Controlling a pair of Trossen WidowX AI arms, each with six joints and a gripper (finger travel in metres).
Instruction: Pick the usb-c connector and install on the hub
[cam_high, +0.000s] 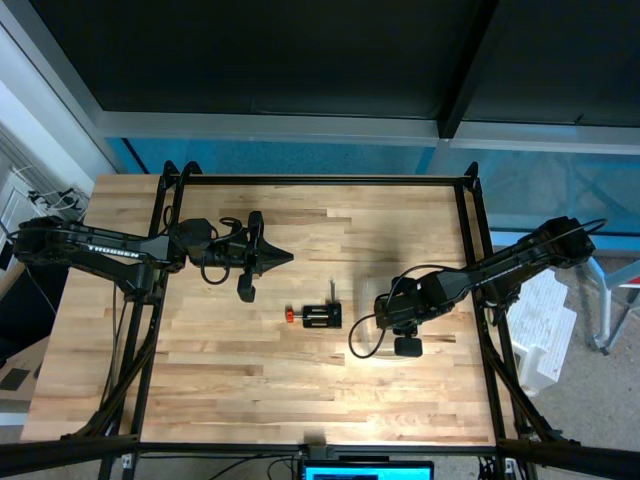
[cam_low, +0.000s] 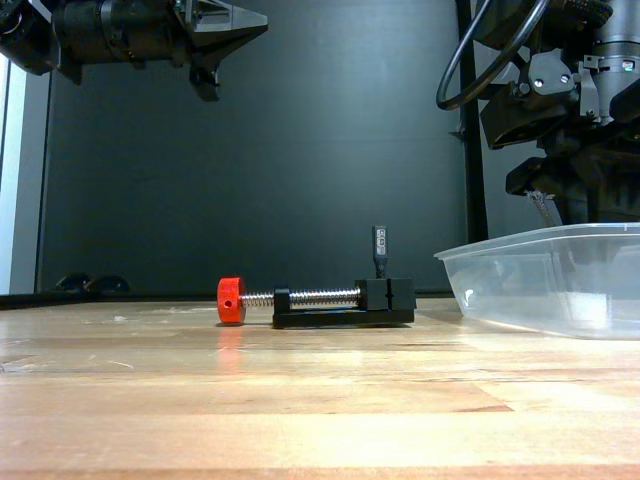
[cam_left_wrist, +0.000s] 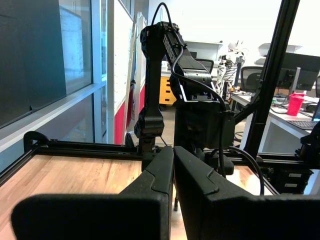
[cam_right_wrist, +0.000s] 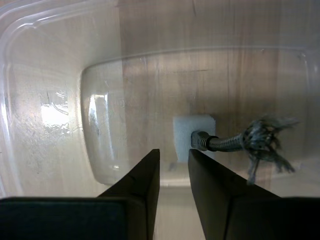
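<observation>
The usb-c connector lies free on the floor of a clear plastic container, its tip against a small white foam block, with a short frayed braided cable trailing behind it. My right gripper hangs just above the container, a little to one side of the connector, open by a narrow gap and holding nothing. A small black clamp with a red knob holds the thin upright hub piece at mid table. My left gripper is shut and empty, raised at the back left and pointing right.
The clear container sits just right of the clamp, low-walled. A black frame runs around the wooden table. The right arm's cable loops above the container.
</observation>
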